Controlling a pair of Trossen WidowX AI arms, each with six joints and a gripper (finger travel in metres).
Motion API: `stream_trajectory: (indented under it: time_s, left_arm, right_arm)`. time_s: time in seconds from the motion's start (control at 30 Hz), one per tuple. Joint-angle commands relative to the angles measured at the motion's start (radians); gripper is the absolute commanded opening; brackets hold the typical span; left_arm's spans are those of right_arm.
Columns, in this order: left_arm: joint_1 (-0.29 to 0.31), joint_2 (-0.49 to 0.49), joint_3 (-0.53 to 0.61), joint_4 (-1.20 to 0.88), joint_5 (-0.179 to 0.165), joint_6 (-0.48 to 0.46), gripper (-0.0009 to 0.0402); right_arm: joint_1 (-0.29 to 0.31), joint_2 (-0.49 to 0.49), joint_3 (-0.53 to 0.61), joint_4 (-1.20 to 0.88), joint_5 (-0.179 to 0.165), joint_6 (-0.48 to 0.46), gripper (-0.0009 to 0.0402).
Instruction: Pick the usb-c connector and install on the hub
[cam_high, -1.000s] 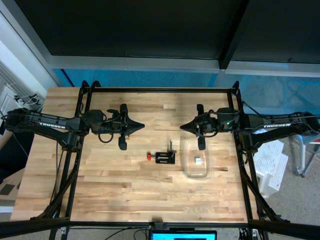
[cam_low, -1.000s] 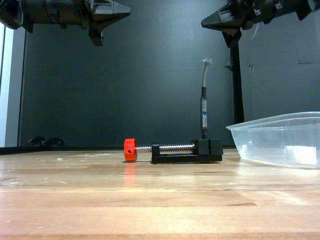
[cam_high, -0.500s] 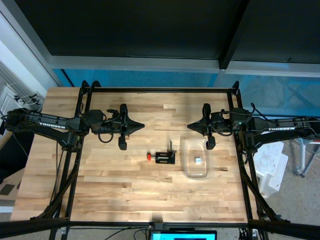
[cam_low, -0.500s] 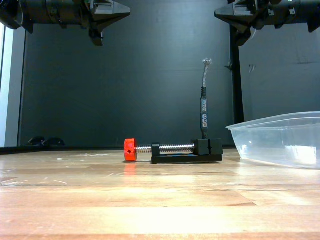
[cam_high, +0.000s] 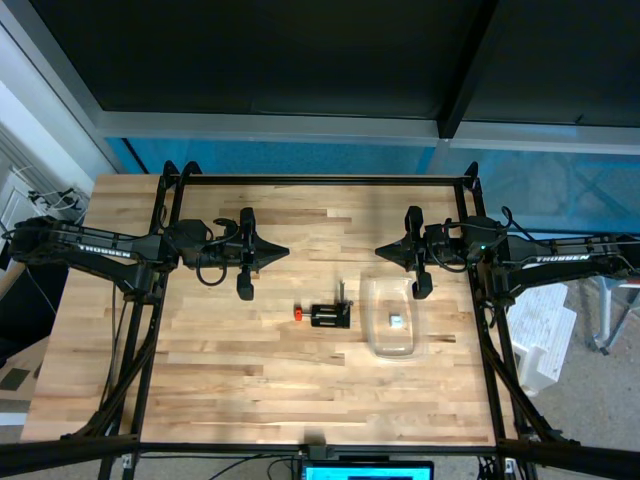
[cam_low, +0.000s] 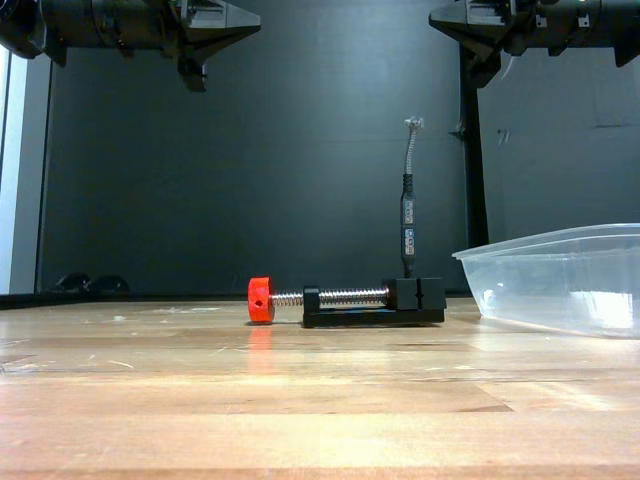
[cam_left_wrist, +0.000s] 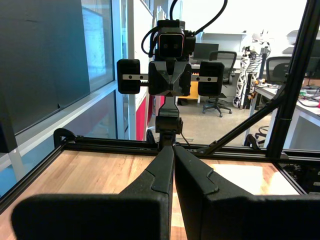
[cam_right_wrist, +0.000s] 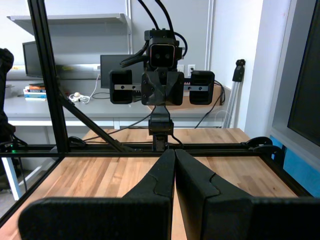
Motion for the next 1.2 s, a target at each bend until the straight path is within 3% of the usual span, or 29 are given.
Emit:
stream_trajectory:
  time_s: [0.03,1.2]
  left_arm:
    - [0.000,0.000,0.000,0.000,0.000,0.000,0.0000]
    - [0.000,0.000,0.000,0.000,0.000,0.000,0.0000]
  right_arm:
    - [0.000,0.001,0.001,0.000,0.001,0.001,0.0000]
    - [0.000,0.001,0.000,-0.031,0.001,0.001,0.0000]
